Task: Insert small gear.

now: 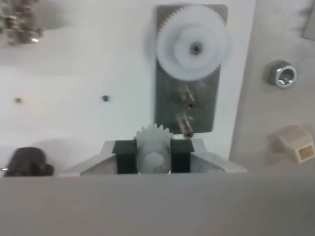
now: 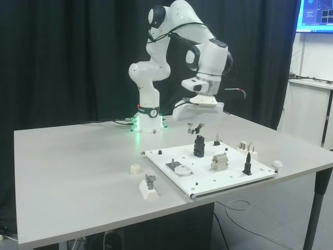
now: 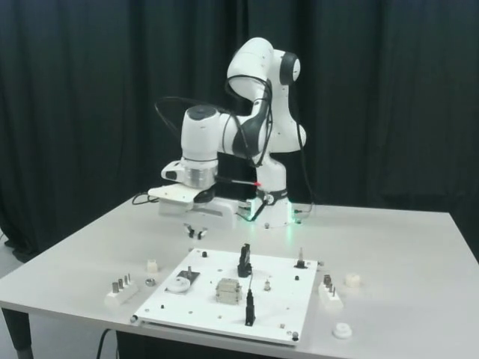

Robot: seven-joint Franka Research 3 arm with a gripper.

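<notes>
The small gear (image 1: 153,147) is a white, toothed plastic wheel, clenched between the black pads (image 1: 125,155) of the gripper (image 1: 153,156), so it is held in the air above the board (image 1: 74,73) and not yet on a peg. Below it in the wrist view lies a grey metal plate (image 1: 167,105) set into the flat white board. A large white gear (image 1: 192,44) with fine teeth and a dark centre hole sits on one end of the plate, and two short metal pegs (image 1: 187,110) stand bare beside it.

The wrist view alone shows the gear's teeth and the pegs, plus a hex nut (image 1: 282,74) and a small hollow block (image 1: 297,142) on the grey table (image 1: 261,118) just off the board. The room views alone show the arm: it rises from its base (image 2: 148,123), which glows green, folds over at the top and comes down with the wrist pointing straight at the board. In them the gripper (image 3: 196,231) hangs well above the board's (image 3: 284,307) edge nearest the base, and the large gear (image 3: 177,283) is a small white disc.
</notes>
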